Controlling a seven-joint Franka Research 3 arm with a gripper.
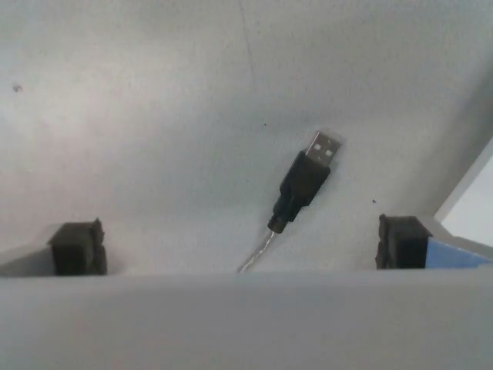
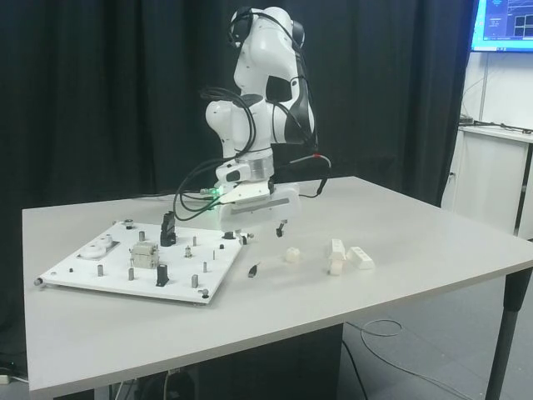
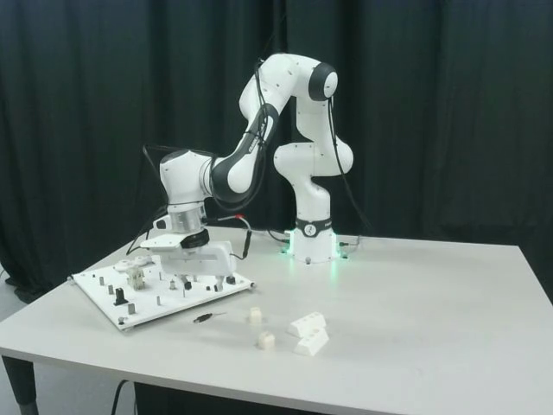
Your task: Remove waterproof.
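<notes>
My gripper [image 1: 239, 245] hangs open a little above the grey table, its two black fingertips [image 1: 77, 248] set wide apart with nothing between them. Below it on the table lies a black USB plug [image 1: 306, 181] on a thin cable. From the room cameras the gripper [image 2: 255, 229] [image 3: 207, 278] hovers at the near right corner of the white board [image 2: 125, 275], with the plug [image 2: 252, 269] [image 3: 207, 317] just off that board. On the board stand a black upright part [image 2: 168, 229] and a grey metal block [image 2: 143, 254]. Which part is the waterproof connector I cannot tell.
Several small pegs and fittings stand on the white board [image 3: 147, 313]. White blocks [image 2: 291, 255] [image 2: 360, 257] [image 3: 309, 327] lie on the table to the right of the plug. The arm's base [image 3: 311, 246] with a green light sits at the table's back.
</notes>
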